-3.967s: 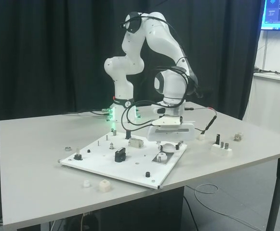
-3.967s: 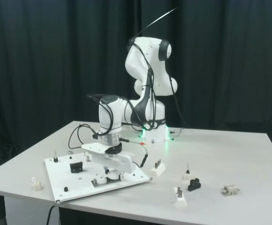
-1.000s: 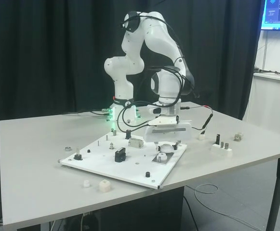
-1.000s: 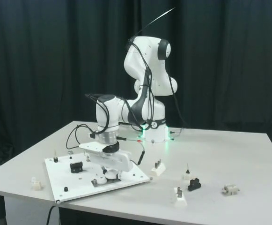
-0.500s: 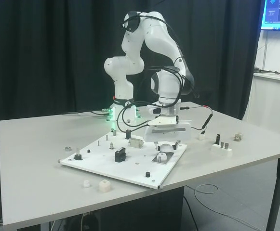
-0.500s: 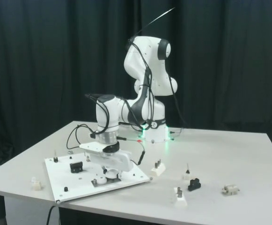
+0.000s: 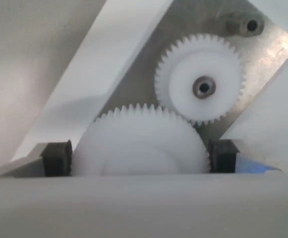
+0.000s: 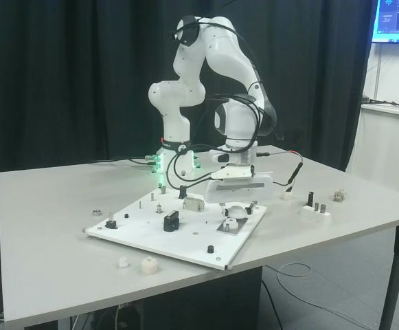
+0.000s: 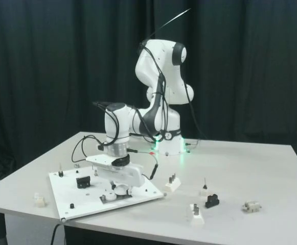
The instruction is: Insert large gear.
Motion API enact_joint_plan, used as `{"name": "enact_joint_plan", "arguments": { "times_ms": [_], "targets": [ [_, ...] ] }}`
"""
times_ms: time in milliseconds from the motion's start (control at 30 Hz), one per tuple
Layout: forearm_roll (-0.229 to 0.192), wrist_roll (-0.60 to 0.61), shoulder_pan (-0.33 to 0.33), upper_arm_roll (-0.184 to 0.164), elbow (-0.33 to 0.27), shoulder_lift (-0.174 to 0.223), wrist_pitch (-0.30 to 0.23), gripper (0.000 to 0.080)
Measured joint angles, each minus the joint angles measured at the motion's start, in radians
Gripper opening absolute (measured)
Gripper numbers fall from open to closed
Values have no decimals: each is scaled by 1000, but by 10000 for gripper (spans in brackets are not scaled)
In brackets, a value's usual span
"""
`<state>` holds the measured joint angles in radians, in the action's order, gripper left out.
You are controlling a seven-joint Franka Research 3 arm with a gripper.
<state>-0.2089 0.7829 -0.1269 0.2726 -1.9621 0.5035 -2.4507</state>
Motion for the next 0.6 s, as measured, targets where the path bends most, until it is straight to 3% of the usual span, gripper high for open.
{"name": "enact_joint_plan", "arguments": {
  "times_ms": [600],
  "targets": [
    [-2, 2, -1, -2, -2, -3, 18, 597]
  ]
}}
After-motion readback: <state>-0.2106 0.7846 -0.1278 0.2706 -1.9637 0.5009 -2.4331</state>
